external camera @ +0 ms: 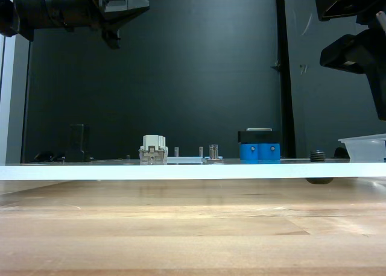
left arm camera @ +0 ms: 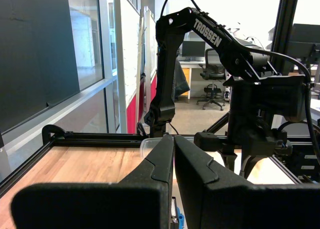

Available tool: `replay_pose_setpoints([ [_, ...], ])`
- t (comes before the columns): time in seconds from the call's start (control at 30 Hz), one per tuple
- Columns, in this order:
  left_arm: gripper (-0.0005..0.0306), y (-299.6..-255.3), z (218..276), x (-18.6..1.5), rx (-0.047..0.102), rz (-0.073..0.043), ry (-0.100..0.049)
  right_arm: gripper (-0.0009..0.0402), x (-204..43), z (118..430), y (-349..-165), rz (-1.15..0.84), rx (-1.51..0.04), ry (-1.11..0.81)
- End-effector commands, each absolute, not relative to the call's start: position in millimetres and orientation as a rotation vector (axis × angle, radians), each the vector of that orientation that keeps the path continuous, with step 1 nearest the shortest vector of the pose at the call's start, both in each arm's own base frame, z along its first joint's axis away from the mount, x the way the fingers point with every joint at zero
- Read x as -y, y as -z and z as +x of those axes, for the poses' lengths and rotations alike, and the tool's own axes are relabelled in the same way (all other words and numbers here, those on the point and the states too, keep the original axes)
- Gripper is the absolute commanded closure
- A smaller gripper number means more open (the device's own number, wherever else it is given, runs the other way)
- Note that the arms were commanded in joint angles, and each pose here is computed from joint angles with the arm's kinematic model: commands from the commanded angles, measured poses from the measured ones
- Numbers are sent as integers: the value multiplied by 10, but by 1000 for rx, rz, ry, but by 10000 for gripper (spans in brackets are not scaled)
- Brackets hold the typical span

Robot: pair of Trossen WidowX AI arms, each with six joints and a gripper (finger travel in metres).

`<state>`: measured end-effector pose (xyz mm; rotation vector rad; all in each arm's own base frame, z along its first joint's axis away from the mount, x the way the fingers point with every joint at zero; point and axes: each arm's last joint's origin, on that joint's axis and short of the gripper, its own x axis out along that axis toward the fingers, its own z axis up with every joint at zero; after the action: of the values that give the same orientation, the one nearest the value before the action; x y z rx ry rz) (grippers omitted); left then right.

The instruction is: Remove the rj45 connector and place it in the container

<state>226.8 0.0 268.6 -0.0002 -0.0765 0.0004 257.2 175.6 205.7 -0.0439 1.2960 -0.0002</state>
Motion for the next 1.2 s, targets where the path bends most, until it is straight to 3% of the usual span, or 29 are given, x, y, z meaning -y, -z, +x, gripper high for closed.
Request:
replay_pose_setpoints([
  [0.03,300,-2685,2269,-1,76,0,-1,323,-1755,2573,-2054,-49,-1294,6],
  [0.33,300,-2685,2269,0,76,0,0,396,-1758,2581,-2057,-56,-1281,4],
  [0.8,300,-2686,2268,-1,76,0,-1,393,-1767,2570,-2078,-52,-1273,-5],
  [1.2,300,-2685,2269,0,76,0,0,393,-1756,2507,-2232,-34,-1243,-22],
])
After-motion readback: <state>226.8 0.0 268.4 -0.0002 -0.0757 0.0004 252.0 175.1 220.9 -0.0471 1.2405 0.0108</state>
